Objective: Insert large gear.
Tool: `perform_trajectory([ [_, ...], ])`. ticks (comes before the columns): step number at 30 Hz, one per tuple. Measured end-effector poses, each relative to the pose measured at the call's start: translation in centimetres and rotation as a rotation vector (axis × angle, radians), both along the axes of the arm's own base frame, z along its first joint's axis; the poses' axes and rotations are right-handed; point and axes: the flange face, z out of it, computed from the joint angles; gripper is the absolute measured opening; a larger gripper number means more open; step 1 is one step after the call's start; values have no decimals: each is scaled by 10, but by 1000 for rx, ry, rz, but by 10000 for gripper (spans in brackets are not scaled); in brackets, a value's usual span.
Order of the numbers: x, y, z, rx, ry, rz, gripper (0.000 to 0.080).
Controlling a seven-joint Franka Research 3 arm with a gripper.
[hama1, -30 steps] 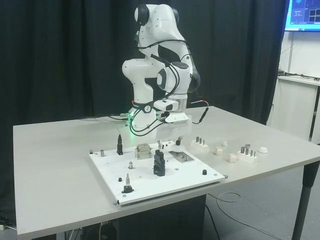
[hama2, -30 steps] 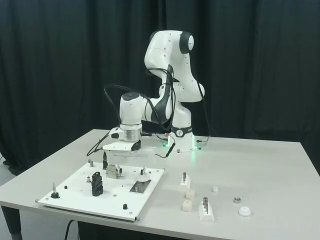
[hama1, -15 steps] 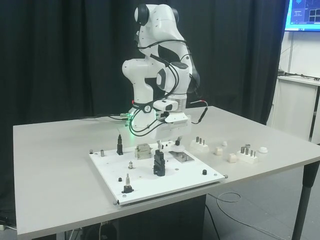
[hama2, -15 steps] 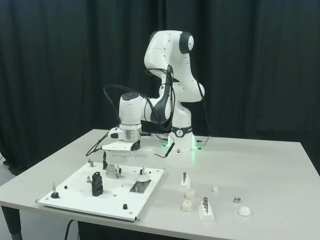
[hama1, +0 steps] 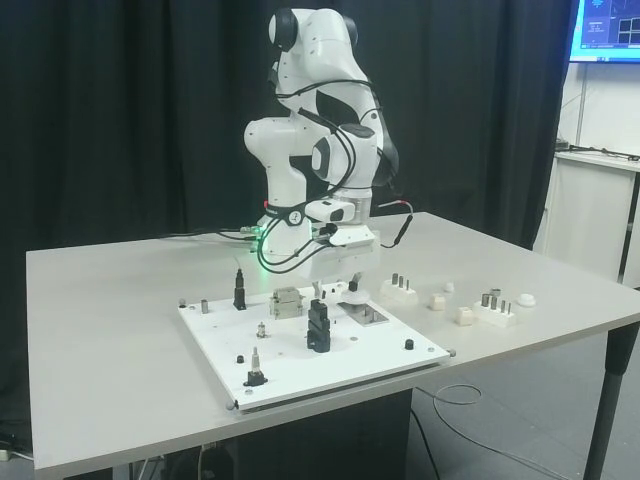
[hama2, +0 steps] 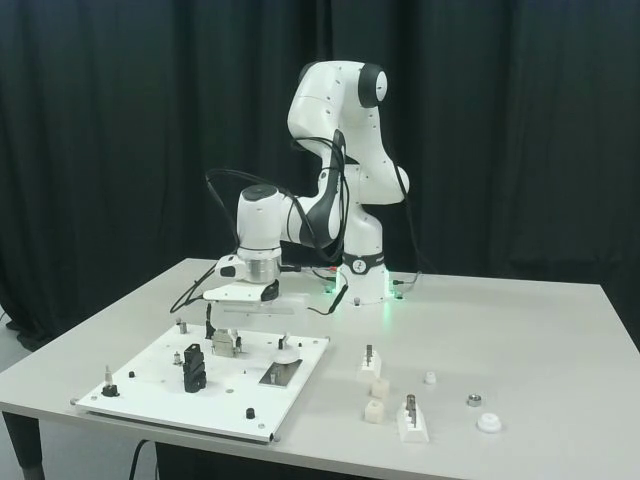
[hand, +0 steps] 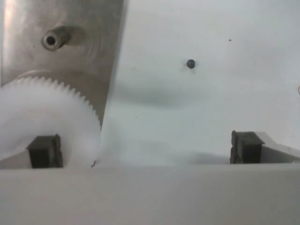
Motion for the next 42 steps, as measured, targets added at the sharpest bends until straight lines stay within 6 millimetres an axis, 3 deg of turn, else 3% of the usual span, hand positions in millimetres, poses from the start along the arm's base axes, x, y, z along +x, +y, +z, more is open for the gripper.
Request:
perform_trajectory([
  [26,2,7,0,0,-2,18,800],
  [42,-4,1,-18,-4,18,9,800],
])
